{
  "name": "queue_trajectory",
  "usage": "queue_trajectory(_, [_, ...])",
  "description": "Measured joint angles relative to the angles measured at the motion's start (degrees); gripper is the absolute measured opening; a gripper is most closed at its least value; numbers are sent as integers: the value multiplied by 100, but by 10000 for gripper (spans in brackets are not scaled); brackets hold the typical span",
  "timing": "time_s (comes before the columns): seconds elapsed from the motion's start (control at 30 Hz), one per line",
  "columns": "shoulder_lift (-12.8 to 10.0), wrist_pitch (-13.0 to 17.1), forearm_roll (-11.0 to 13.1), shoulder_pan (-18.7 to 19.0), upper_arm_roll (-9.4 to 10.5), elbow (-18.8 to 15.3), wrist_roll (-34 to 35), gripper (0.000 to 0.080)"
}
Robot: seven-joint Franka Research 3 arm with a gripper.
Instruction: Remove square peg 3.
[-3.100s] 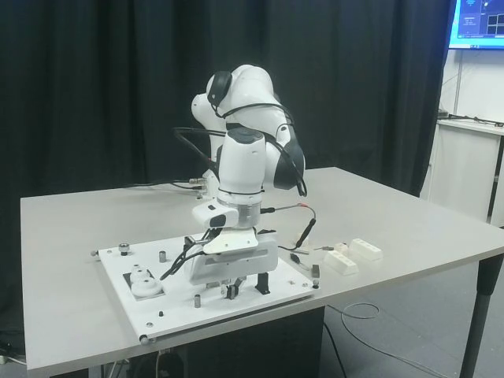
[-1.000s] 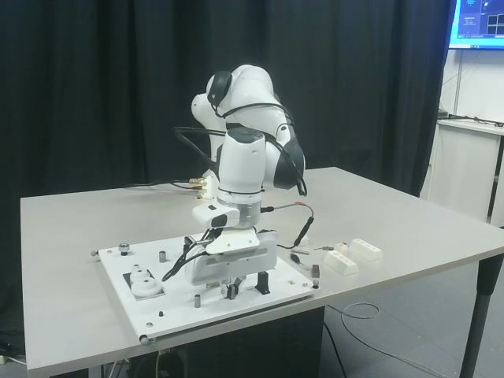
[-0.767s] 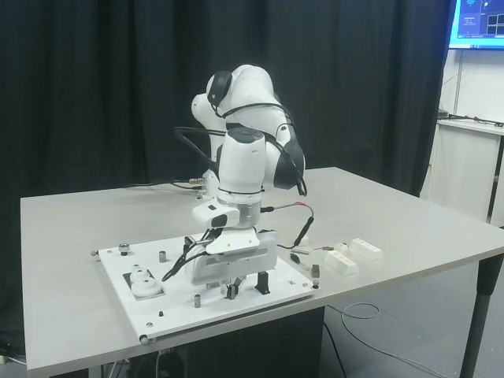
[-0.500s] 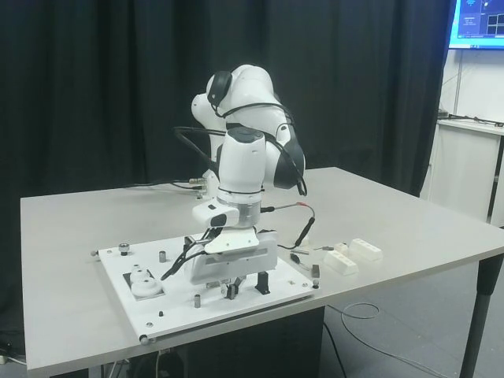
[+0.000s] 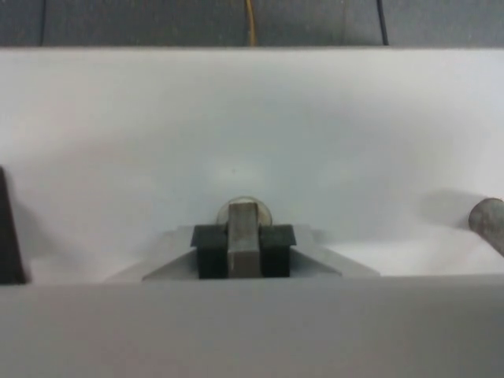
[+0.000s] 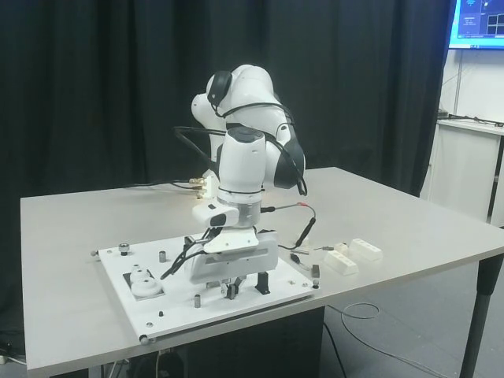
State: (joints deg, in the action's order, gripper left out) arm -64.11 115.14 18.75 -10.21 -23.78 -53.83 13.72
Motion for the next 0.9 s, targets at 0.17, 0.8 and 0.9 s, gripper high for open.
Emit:
queue_trajectory(0.17, [0,0,0,0,-2,1,-165,75])
queue_trajectory(0.8, [0,0,-1,-1,-4,1,-243,75])
queue_trajectory(0.9, [0,0,-1,-1,-4,1,-238,75])
